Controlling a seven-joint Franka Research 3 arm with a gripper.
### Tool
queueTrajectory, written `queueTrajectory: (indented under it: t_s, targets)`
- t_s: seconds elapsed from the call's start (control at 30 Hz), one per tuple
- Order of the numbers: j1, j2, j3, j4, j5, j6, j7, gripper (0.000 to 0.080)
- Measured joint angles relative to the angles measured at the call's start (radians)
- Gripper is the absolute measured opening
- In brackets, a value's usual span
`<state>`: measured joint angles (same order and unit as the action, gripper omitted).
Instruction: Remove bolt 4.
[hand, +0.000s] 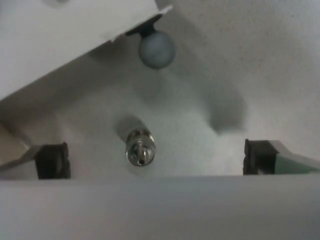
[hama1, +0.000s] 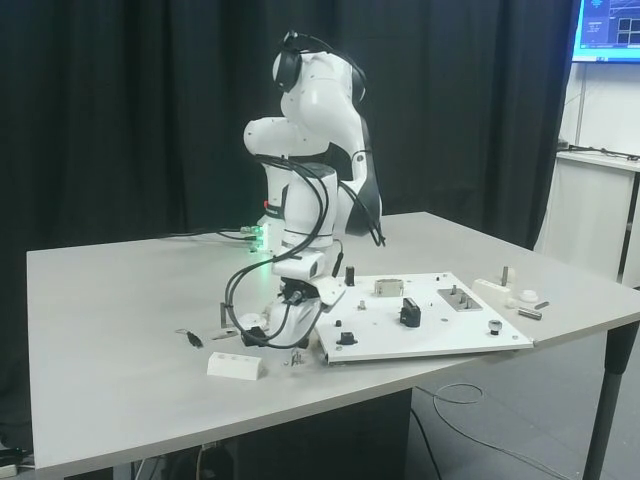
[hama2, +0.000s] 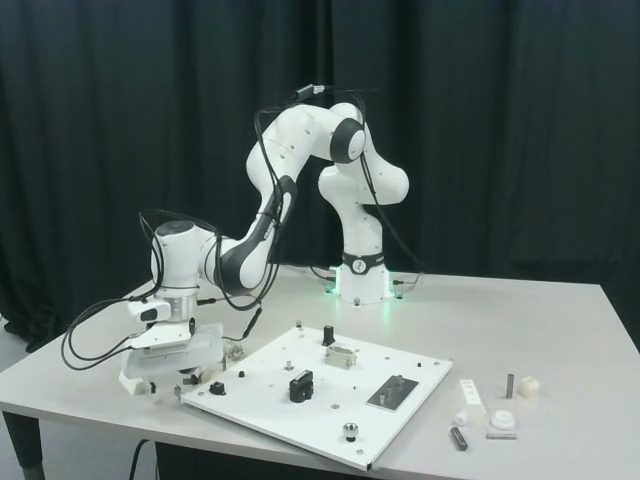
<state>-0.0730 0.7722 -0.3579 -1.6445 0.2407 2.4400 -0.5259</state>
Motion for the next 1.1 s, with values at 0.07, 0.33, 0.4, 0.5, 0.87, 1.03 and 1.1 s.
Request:
queueTrajectory:
  t_s: [0.07,0.33,0.4,0.5,0.87,1.03,1.1]
  targets:
    - [-0.002,0.000,0.000,0.007,0.000,-0.008,0.000,0.0749]
    - [-0.010,0.000,0.000,0.030,0.000,-0.039,0.000,0.0790]
    - [-0.011,0.001,0.000,0.034,0.000,-0.044,0.000,0.0798]
    - [-0.012,0.001,-0.001,0.039,0.000,-0.050,0.000,0.0798]
    - [-0.016,0.005,-0.001,0.050,0.000,-0.056,0.000,0.0800]
    - [-0.017,0.005,-0.001,0.052,0.000,-0.057,0.000,0.0800]
    - [-0.018,0.005,-0.001,0.052,0.000,-0.057,0.000,0.0800]
